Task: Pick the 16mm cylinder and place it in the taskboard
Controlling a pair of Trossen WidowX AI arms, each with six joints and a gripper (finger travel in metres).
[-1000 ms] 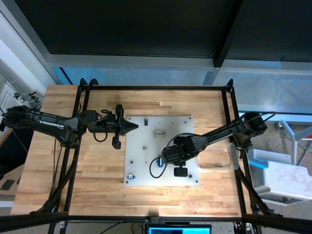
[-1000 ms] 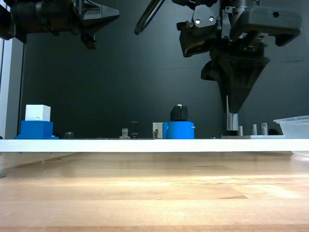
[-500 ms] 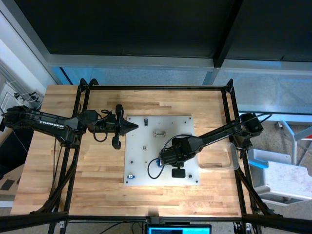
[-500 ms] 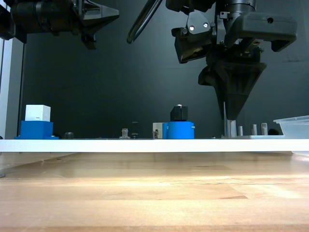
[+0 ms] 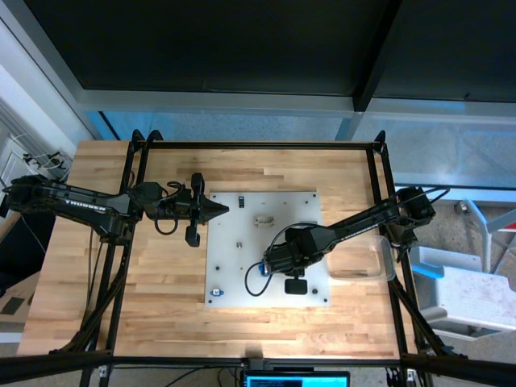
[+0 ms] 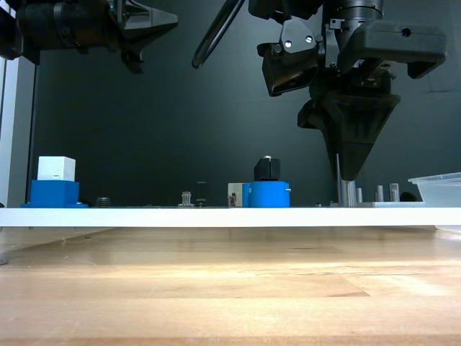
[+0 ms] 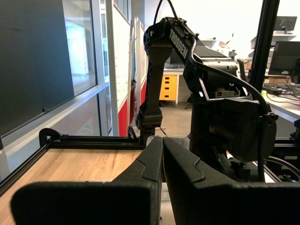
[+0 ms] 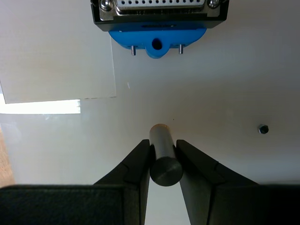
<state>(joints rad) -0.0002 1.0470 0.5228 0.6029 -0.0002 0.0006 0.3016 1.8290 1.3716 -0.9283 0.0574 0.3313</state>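
My right gripper [image 8: 162, 146] is shut on the 16mm cylinder [image 8: 165, 168], a short dark grey peg held upright between the fingertips. It hangs over the white taskboard [image 8: 225, 93], just beside a blue connector [image 8: 157, 42]. In the low view the cylinder [image 6: 348, 193] pokes out below the right gripper [image 6: 349, 175], and its lower end is down at the taskboard [image 6: 144, 216] top. From above, the right gripper [image 5: 268, 268] is over the taskboard [image 5: 234, 278] near its middle. My left gripper [image 5: 219, 208] hovers shut at the board's left edge, high up [image 6: 157, 23], holding nothing.
A clear plastic tray [image 5: 364, 260] lies at the board's right edge. On the board stand a blue fitting with a black cap [image 6: 269, 192], a white cube on a blue block [image 6: 55, 180] and several small pegs [image 6: 385, 192]. The black frame [image 5: 258, 145] borders the table.
The right gripper has sunk with the cylinder, bringing its lower end down to the board, and shifted slightly left. The left arm has not moved.
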